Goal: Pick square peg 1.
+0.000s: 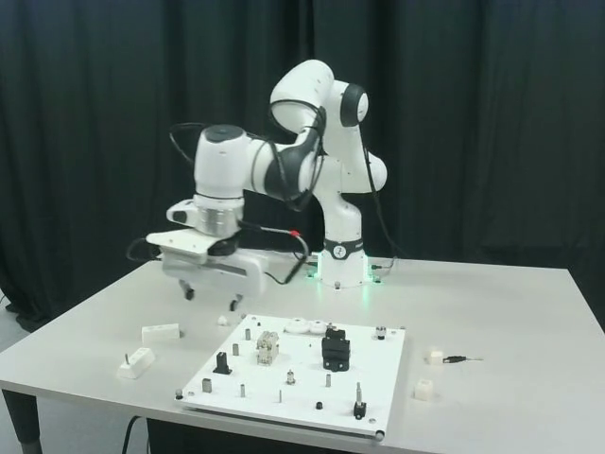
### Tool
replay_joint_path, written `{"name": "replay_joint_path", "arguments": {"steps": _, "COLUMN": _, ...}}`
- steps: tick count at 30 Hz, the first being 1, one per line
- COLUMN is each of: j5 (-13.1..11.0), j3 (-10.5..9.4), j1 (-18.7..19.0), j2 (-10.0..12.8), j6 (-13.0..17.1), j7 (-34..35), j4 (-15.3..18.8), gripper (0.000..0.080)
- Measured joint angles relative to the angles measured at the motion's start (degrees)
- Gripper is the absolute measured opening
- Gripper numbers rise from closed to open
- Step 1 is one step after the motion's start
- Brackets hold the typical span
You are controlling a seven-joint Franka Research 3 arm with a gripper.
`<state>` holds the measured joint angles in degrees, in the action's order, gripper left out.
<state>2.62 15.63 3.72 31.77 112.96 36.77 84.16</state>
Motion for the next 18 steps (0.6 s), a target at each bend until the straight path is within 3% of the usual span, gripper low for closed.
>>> {"name": "replay_joint_path", "arguments": {"steps": 18, "j5": -0.8, "j3": 0.01, "j1": -8.5, "j2": 0.0, "j6": -1.0, "j7": -9.3, "j4": -0.3, "gripper": 0.08}}
